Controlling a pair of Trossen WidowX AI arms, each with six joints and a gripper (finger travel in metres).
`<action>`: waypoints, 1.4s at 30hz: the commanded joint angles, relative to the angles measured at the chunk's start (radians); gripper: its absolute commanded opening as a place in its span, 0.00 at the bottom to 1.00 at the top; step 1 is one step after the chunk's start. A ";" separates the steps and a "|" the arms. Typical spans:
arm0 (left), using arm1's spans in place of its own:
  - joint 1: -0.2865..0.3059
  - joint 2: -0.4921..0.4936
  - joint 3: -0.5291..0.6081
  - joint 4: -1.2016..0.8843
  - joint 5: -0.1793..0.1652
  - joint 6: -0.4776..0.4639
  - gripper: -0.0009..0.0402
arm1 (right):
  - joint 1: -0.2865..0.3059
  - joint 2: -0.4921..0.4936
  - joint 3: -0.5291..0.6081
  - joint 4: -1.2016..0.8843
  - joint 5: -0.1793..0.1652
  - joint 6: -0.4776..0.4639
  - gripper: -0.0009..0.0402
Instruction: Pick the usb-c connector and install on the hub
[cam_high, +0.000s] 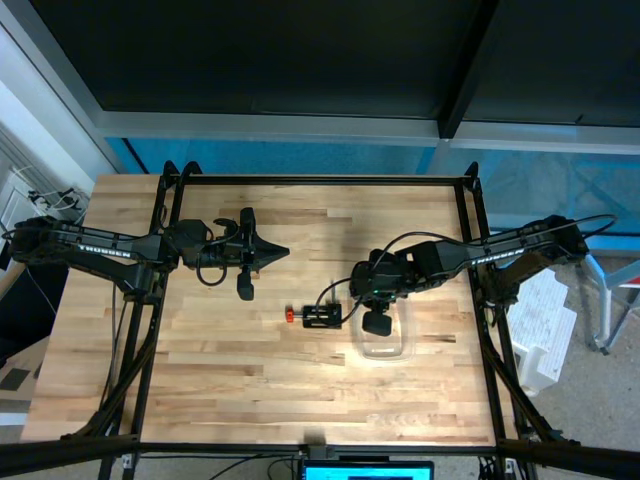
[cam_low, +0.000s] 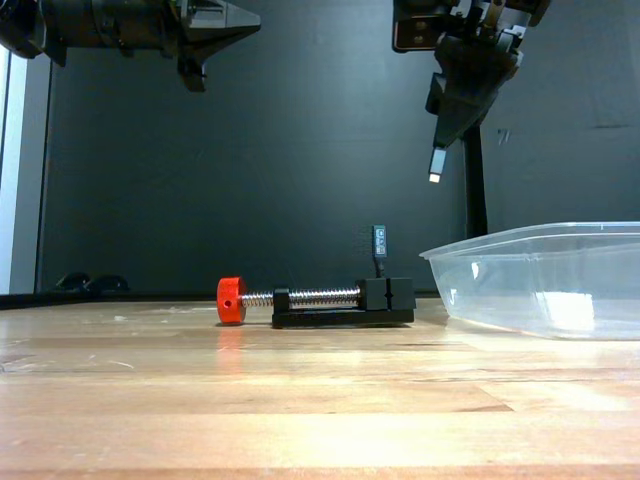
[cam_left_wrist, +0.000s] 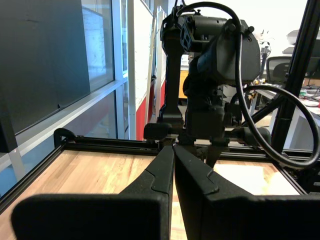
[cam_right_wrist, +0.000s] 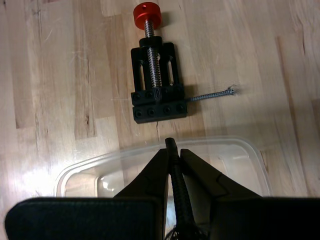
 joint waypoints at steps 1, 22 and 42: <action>0.000 0.000 0.000 0.000 0.000 0.000 0.02 | 0.000 0.005 0.000 0.005 0.000 0.000 0.02; 0.000 0.000 0.000 0.000 0.000 0.000 0.02 | -0.003 0.060 0.042 0.032 0.000 -0.015 0.02; 0.000 0.000 0.000 0.000 0.000 0.000 0.02 | -0.003 0.217 0.148 0.039 0.000 -0.056 0.02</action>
